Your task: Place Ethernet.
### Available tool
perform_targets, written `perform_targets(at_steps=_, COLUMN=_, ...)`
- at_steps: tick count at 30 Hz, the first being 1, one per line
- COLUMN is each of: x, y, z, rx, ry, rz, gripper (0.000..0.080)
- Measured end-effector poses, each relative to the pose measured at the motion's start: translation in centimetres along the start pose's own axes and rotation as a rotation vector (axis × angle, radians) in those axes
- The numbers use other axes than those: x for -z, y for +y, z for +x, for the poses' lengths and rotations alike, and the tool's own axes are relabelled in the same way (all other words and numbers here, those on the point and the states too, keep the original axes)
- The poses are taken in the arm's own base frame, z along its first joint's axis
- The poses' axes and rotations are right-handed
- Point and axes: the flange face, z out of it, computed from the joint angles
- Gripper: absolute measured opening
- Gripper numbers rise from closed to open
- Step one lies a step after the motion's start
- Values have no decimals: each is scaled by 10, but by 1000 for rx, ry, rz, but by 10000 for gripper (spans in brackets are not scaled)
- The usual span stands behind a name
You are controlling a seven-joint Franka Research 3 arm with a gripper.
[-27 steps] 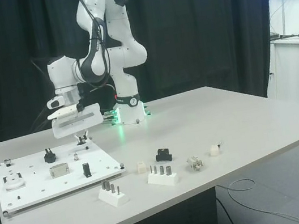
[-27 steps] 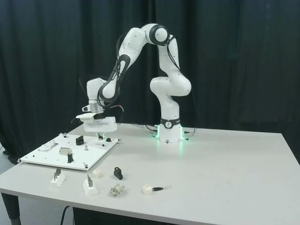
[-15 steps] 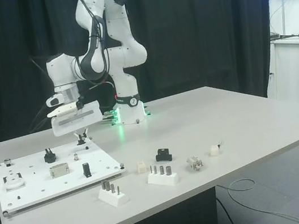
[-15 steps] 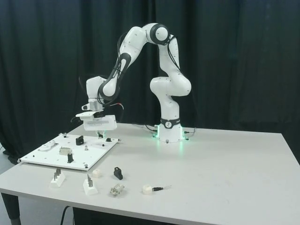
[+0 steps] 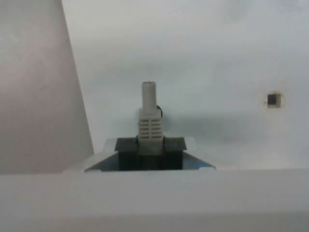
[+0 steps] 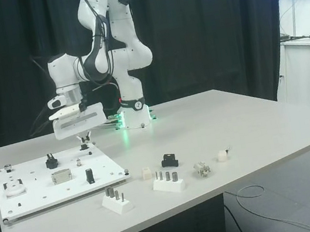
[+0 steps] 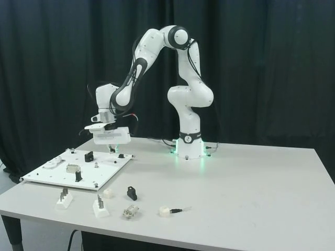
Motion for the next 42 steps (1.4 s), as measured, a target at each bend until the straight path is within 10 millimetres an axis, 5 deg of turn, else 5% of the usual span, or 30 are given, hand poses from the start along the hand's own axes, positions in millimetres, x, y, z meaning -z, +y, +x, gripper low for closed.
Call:
perform_targets(at_steps=22, x=12, y=-30, z=-3, rx=11, ry=-41, rz=43, gripper=104)
perform_targets(at_steps=42, x=12, y=-139, z=-6, rx=74, ry=-14, rz=-28, gripper=104)
